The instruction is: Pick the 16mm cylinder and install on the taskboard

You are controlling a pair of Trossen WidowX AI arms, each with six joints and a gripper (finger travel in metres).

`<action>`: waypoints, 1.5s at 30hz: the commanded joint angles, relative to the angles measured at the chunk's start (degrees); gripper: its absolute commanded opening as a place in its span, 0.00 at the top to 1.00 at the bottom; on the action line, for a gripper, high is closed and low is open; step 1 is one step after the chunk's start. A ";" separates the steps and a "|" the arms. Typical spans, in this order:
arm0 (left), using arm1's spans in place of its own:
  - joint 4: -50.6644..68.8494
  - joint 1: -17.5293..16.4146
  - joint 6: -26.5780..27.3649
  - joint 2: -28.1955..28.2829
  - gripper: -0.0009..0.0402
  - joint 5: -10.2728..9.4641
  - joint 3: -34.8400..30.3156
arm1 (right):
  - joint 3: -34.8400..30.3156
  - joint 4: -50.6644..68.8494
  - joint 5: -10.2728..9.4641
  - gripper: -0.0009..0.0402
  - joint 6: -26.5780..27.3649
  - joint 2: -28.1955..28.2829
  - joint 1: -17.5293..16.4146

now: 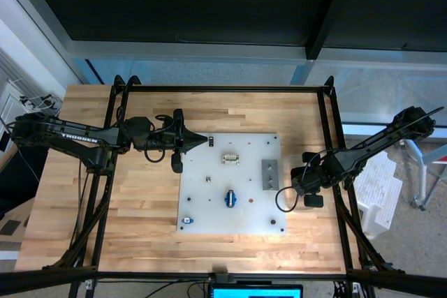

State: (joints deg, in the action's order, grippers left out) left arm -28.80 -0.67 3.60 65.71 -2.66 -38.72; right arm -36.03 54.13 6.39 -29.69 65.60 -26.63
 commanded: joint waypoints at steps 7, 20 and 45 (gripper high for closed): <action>0.00 -0.02 -0.02 0.00 0.98 0.02 0.00 | -3.85 1.42 0.00 0.98 0.09 0.02 -0.02; -0.02 0.00 -0.02 0.00 0.98 0.02 0.00 | -16.46 10.58 -0.02 0.98 -1.49 1.70 0.02; 0.00 0.00 -0.02 0.00 0.98 0.02 0.00 | -28.06 12.50 -4.26 0.98 -2.03 12.61 0.96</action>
State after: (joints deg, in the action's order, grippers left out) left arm -28.80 -0.67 3.60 65.71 -2.63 -38.72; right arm -63.61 66.81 2.13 -31.70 77.56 -25.85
